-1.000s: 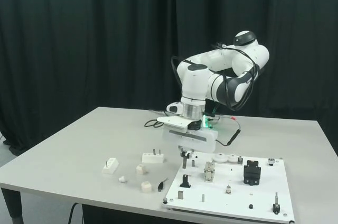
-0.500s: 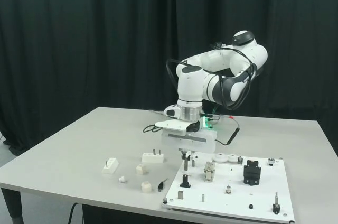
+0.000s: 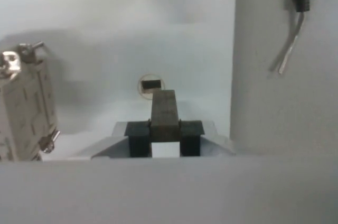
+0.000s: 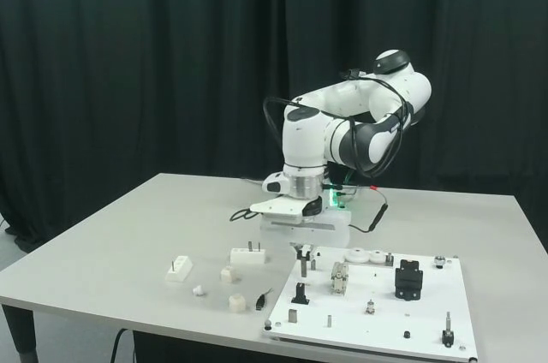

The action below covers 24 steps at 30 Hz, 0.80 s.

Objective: Insert square peg 3.

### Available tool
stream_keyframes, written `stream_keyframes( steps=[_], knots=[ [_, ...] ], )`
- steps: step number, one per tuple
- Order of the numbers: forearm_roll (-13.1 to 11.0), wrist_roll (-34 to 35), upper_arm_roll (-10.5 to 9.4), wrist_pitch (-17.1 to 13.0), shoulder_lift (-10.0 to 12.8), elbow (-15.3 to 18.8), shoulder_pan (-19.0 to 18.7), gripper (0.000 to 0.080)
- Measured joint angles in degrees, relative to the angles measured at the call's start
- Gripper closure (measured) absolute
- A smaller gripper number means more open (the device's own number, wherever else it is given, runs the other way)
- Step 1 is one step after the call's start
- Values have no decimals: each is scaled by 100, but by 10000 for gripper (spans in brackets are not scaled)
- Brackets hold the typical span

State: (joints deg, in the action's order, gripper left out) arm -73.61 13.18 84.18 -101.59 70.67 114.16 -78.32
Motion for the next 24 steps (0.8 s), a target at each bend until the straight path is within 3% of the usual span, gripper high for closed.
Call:
stream_keyframes(
  steps=[24],
  knots=[
    [0,189,-109,89,8,-109,50,693]
  ],
)
